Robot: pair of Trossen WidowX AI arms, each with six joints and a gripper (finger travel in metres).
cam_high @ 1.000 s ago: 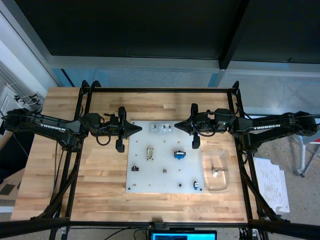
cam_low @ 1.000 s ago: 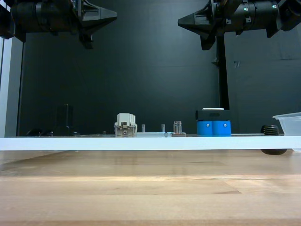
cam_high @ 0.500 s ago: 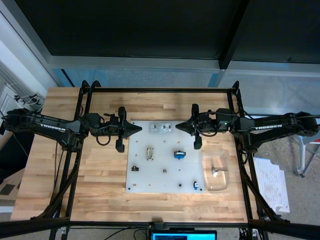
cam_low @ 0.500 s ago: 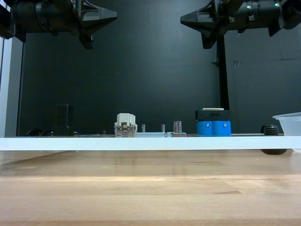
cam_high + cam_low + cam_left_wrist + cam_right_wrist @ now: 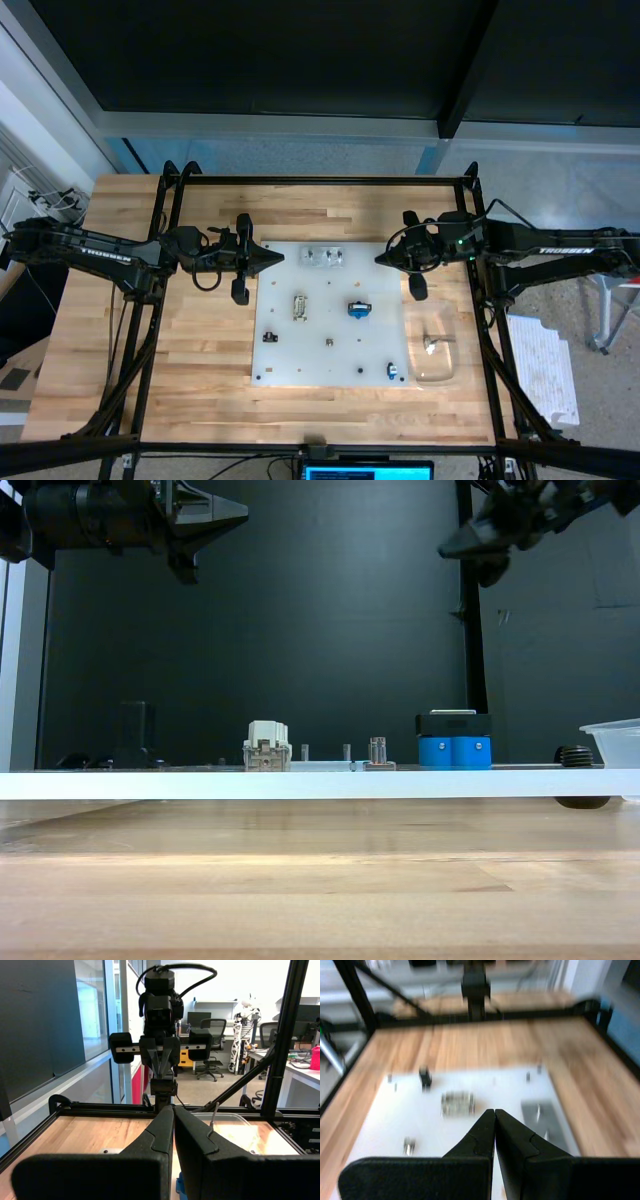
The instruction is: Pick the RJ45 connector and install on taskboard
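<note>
The plug (image 5: 430, 345), a tiny silvery-clear piece, lies in the clear plastic tray (image 5: 409, 340) just beside the right edge of the flat white board (image 5: 325, 362), on a striped wooden table (image 5: 190, 350). The board carries a cream socket (image 5: 299, 307) and a blue block (image 5: 357, 309). The left claw (image 5: 281, 258) hangs high over its far left corner and the right claw (image 5: 380, 260) over its far right part. Both are matt black, with fingers pressed together on nothing. TROSSEN is lettered in white on the left arm (image 5: 95, 253) and the right arm (image 5: 565, 250)
</note>
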